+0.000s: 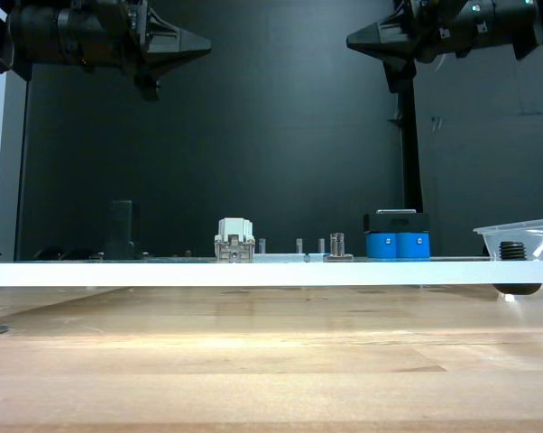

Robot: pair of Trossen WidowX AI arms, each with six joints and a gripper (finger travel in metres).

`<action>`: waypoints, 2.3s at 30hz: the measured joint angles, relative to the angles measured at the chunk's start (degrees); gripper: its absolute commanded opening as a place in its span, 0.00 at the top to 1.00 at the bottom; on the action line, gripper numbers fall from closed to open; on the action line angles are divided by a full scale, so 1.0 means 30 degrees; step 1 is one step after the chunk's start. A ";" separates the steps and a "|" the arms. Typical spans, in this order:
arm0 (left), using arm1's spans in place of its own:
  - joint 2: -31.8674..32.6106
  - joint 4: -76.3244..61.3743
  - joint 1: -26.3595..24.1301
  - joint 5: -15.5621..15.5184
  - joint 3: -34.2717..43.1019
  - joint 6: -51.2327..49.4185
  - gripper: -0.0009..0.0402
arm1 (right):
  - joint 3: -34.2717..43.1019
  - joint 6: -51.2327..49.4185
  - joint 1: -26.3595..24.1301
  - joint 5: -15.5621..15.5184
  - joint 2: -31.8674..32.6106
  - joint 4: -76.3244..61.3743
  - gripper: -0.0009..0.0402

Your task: Unfasten the M12 nut and place it in the container

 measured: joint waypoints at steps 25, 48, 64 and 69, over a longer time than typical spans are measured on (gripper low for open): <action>0.0000 0.0000 0.0000 0.0000 0.0000 0.0000 0.98 | -0.1807 0.0532 0.0495 0.0299 0.0015 0.2943 0.98; 0.0000 0.0000 0.0000 0.0000 0.0000 0.0007 0.98 | -0.1792 0.0882 0.0554 0.0335 0.0015 0.2834 0.98; 0.0000 0.0000 0.0000 0.0000 0.0000 0.0007 0.98 | -0.1792 0.0889 0.0554 0.0335 0.0022 0.2397 0.98; 0.0000 0.0007 0.0000 0.0000 0.0000 0.0000 0.98 | -0.1792 0.0896 0.0554 0.0335 0.0015 0.2397 0.98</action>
